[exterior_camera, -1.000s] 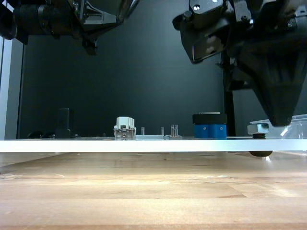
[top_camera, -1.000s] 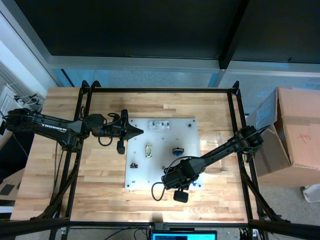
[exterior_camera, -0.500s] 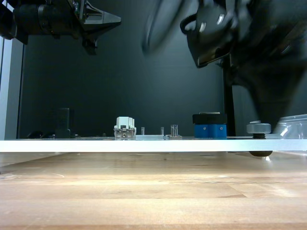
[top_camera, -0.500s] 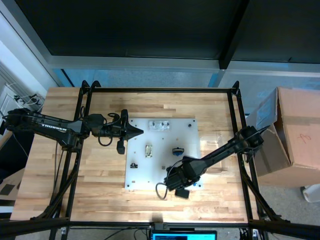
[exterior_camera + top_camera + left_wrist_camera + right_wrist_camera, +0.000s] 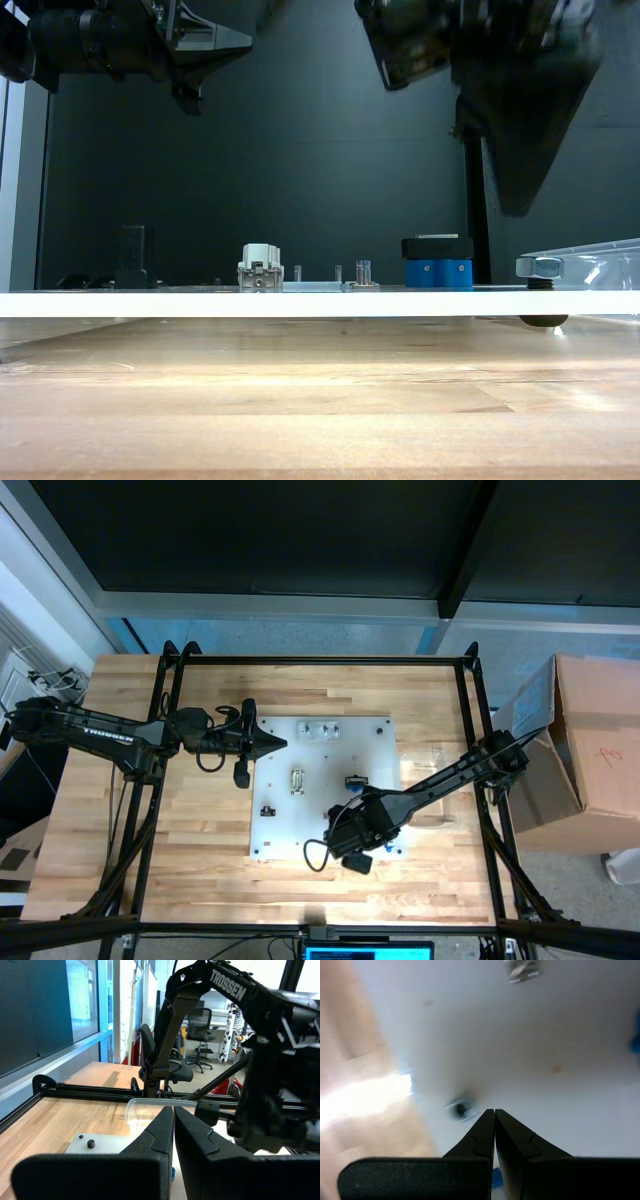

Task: Unfasten the M12 nut and place it in the container

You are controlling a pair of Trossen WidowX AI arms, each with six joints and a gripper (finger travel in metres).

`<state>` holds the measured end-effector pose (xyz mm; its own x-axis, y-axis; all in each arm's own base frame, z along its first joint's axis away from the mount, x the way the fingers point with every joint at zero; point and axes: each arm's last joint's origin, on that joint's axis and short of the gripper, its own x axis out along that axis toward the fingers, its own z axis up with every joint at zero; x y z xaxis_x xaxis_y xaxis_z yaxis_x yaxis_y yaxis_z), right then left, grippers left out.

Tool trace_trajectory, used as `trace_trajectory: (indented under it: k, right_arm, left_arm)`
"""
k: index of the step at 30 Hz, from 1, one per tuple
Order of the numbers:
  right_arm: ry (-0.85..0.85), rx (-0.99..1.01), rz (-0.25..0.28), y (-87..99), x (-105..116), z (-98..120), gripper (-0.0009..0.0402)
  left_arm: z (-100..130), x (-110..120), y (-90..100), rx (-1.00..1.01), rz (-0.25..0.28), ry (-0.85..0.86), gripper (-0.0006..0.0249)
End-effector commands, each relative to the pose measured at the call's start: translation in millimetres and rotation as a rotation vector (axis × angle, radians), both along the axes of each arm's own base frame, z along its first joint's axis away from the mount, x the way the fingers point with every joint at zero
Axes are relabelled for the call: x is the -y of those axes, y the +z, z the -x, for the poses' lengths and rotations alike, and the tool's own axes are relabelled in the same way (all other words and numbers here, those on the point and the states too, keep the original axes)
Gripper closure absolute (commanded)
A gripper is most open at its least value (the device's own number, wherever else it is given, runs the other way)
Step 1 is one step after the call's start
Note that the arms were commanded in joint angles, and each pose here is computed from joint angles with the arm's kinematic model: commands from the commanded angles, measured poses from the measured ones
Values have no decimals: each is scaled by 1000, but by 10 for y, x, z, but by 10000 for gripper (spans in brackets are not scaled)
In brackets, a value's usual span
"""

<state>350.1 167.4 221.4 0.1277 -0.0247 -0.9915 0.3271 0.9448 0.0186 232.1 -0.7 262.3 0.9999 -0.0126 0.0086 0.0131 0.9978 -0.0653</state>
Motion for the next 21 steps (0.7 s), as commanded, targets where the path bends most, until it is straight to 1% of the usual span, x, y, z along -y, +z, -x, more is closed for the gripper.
trace_trajectory:
  k: [1,3,5,6,7,8,13,18,21]
  right_arm:
    - [-163,28,-39,98,-16,-34,393]
    - [-325,28,-60,154,-16,-34,392]
    - [-403,23,-87,198,-24,-37,383]
    - [-444,21,-105,208,-31,-40,375]
    - [-521,12,-129,213,-37,-39,365]
    - [-580,11,-137,213,-37,-39,353]
    - [-724,5,-135,158,-40,-55,288]
    - [-768,-9,-122,89,-43,-64,230]
    - [-787,-22,-112,25,-46,-73,203]
  left_arm:
    - [-1,-1,0,0,0,0,243]
    - [-1,0,0,0,0,0,243]
    - [-1,-1,1,0,0,0,243]
    - [-1,0,1,0,0,0,243]
    - [-1,-1,1,0,0,0,243]
    - [-1,-1,0,0,0,0,243]
    - [-1,0,0,0,0,0,243]
    - [-1,-1,0,0,0,0,243]
    - [-1,-1,0,0,0,0,243]
